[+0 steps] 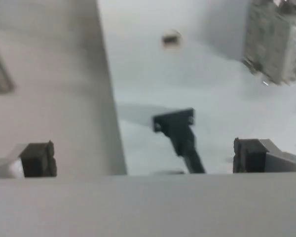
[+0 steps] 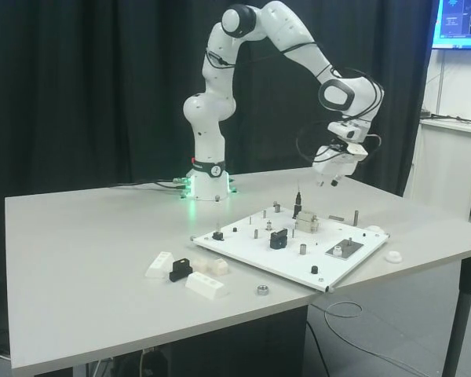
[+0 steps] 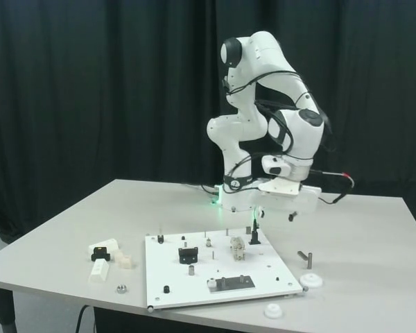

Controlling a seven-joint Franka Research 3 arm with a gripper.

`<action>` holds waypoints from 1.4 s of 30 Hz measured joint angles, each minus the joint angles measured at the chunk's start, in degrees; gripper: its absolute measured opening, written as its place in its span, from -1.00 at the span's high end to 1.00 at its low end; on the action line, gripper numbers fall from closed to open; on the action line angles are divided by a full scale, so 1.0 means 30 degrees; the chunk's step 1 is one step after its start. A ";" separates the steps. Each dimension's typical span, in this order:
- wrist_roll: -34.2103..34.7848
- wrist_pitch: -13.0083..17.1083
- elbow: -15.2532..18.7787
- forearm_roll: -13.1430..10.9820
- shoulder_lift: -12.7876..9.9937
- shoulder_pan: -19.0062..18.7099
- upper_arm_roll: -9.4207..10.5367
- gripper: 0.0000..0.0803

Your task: Remove USB.

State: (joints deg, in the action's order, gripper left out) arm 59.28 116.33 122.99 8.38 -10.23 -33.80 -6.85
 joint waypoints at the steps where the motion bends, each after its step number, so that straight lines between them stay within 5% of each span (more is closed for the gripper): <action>1: -0.0141 -0.0072 0.0128 0.0027 0.0131 0.0116 0.0001 -0.99; 11: -0.1887 -0.0178 0.1811 0.0074 0.1616 0.1379 -0.0001 -0.99; 21: -0.3038 0.0926 0.3337 0.0071 0.2520 0.2064 -0.0001 -0.99; 42: -0.3129 0.3371 0.5420 0.0043 0.2908 0.2101 0.0126 -0.99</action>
State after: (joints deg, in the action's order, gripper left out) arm 49.89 126.44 139.25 8.51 -1.51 -27.50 -6.47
